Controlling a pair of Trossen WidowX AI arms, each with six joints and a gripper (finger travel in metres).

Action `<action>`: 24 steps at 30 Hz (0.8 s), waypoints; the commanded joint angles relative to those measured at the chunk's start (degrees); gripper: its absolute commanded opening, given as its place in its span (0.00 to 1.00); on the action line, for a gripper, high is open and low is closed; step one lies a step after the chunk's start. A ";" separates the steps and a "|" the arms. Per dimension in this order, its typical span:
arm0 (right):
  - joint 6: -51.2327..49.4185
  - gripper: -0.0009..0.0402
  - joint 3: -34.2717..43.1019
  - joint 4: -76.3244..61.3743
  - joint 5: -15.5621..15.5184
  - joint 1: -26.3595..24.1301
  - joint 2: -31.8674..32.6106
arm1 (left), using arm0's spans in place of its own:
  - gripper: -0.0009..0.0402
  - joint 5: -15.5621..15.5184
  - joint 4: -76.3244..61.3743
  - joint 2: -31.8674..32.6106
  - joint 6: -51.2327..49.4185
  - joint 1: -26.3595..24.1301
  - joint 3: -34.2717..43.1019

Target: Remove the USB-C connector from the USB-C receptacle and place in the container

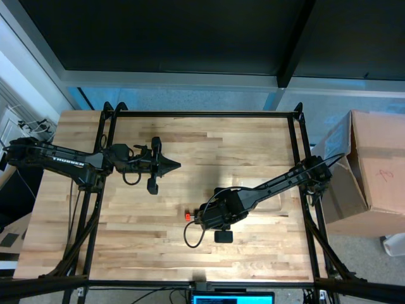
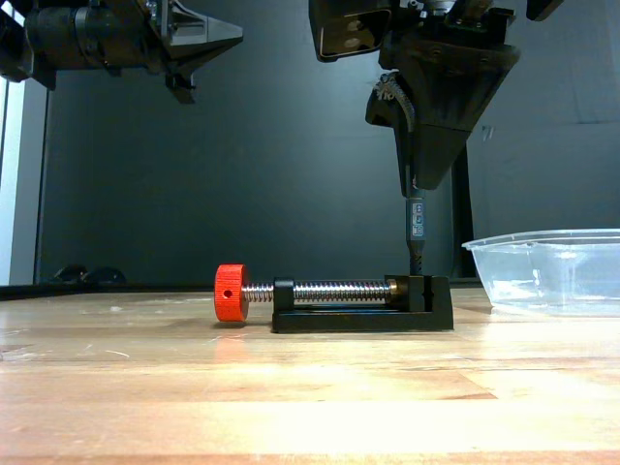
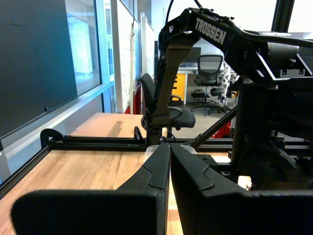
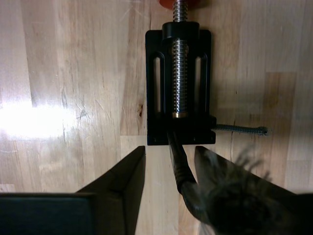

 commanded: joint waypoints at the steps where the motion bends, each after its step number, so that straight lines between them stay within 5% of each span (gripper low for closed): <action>1: -0.15 0.25 0.02 0.00 0.15 -0.02 -0.15 | 0.02 0.02 0.00 0.00 0.00 0.00 0.00; 12: -0.17 0.01 0.02 -0.02 1.44 -0.07 -0.20 | 0.02 0.02 0.00 0.00 0.00 0.00 0.00; 24: -0.17 0.02 0.42 -0.33 1.49 -0.07 -1.16 | 0.02 0.02 0.00 0.00 0.00 0.02 0.00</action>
